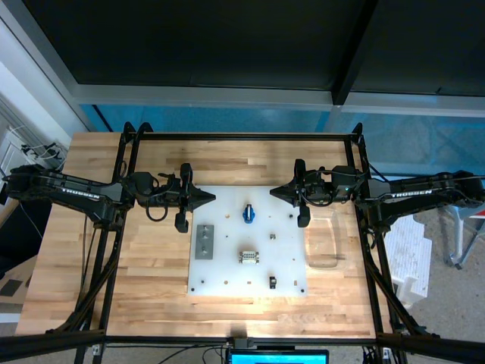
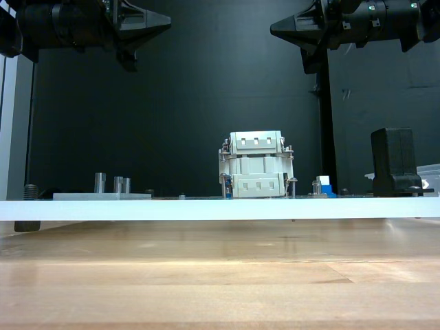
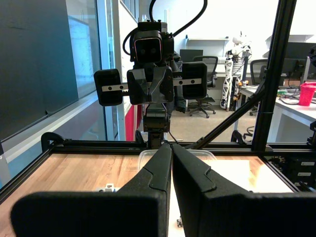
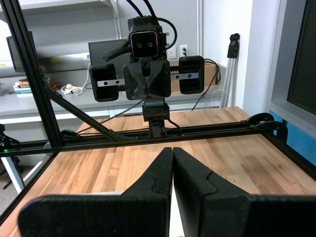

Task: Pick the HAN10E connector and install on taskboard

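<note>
The HAN10E connector (image 1: pixel 248 258) stands on the white taskboard (image 1: pixel 227 274), near its middle, with nothing touching it. In the low view the HAN10E connector (image 2: pixel 256 166) rises beige-grey above the taskboard (image 2: pixel 172 209). My left gripper (image 1: pixel 209 198) hovers over the board's far left corner, shut and empty, high above the surface (image 2: pixel 165 26). Facing it from the far right, my right gripper (image 1: pixel 274 191) is also shut and holds nothing. Each wrist view shows closed fingers: left gripper (image 3: pixel 171 148), right gripper (image 4: pixel 173 150).
On the board sit a grey metal block (image 1: pixel 204 240), a small blue upright part (image 1: pixel 248 214) and a black fitting (image 1: pixel 273 282). A clear plastic tray (image 1: pixel 327 241) lies just right of the board. A black frame (image 1: pixel 242 137) rings the wooden table.
</note>
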